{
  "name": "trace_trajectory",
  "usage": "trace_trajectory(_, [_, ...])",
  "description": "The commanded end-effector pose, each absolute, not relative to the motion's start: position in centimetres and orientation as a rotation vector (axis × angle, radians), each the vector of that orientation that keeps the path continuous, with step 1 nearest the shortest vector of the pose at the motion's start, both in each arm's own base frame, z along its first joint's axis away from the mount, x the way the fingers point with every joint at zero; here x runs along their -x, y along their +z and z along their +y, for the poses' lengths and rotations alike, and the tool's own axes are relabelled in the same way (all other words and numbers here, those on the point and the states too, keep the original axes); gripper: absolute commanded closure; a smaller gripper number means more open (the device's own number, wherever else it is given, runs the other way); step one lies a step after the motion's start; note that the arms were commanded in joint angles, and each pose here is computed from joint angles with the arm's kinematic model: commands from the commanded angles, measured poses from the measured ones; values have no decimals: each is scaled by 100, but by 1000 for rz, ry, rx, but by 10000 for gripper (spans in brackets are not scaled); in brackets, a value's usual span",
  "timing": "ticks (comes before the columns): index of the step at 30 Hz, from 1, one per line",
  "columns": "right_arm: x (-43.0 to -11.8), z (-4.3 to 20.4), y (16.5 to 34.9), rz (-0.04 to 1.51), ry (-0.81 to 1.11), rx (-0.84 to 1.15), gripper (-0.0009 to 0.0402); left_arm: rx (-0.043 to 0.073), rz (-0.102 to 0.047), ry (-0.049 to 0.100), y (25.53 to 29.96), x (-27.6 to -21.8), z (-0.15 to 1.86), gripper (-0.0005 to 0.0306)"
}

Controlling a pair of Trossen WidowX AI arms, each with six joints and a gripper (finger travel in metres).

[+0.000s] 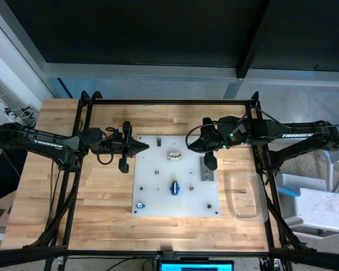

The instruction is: Pick the 16mm cylinder and place it in the container

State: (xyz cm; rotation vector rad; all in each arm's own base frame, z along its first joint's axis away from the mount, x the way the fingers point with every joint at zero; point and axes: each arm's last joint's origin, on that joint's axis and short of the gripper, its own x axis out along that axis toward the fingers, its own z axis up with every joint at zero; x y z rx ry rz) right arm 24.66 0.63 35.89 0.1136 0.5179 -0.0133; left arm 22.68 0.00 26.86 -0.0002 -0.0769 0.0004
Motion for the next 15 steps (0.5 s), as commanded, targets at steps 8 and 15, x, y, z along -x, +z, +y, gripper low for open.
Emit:
trace_trajectory(8, [-2599,90,3736,843,-26,-105,393,0,-76,0,2686,-2269,0,300])
trace_trajectory(15, [-2713,128,3742,992,-20,-89,393,0,-77,0,2686,-2268,0,300])
